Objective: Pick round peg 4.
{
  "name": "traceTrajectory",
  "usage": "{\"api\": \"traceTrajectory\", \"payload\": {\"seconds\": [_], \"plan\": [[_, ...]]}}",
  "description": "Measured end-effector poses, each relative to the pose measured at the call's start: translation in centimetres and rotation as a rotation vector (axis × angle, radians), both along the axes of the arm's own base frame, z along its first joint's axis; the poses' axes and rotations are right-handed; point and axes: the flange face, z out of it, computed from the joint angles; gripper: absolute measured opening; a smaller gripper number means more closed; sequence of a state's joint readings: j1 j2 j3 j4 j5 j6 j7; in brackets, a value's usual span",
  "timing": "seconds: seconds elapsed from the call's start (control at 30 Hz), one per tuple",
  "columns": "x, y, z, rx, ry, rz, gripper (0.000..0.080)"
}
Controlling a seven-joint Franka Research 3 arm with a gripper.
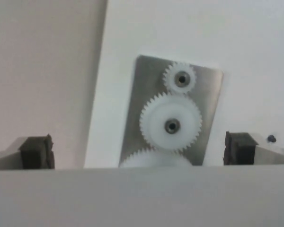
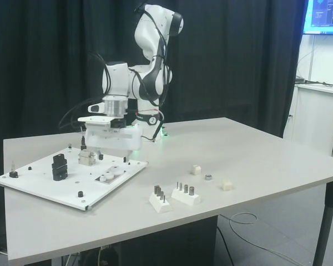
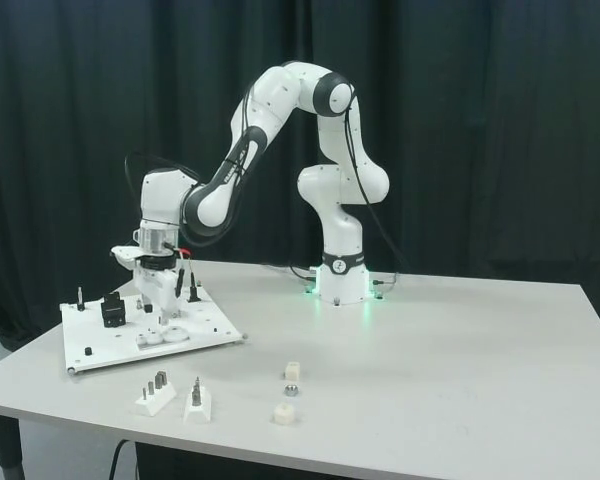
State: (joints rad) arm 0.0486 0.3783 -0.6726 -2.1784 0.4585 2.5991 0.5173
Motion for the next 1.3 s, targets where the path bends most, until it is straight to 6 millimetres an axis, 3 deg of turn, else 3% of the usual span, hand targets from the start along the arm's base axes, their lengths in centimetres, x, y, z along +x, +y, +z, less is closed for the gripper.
{"api": "traceTrajectory", "payload": {"seconds": [0.3, 0.63, 0.97, 1.3], "plan": [[1.8, 0.0, 1.9, -0.01, -0.014, 0.049, 0.08], [5.3, 1.1, 4.4, -0.032, -0.053, 0.125, 0.08], [10.3, 3.7, 5.3, -0.039, -0.053, 0.275, 0.08], [15.7, 7.4, 4.8, -0.045, -0.011, 0.58, 0.08]]}}
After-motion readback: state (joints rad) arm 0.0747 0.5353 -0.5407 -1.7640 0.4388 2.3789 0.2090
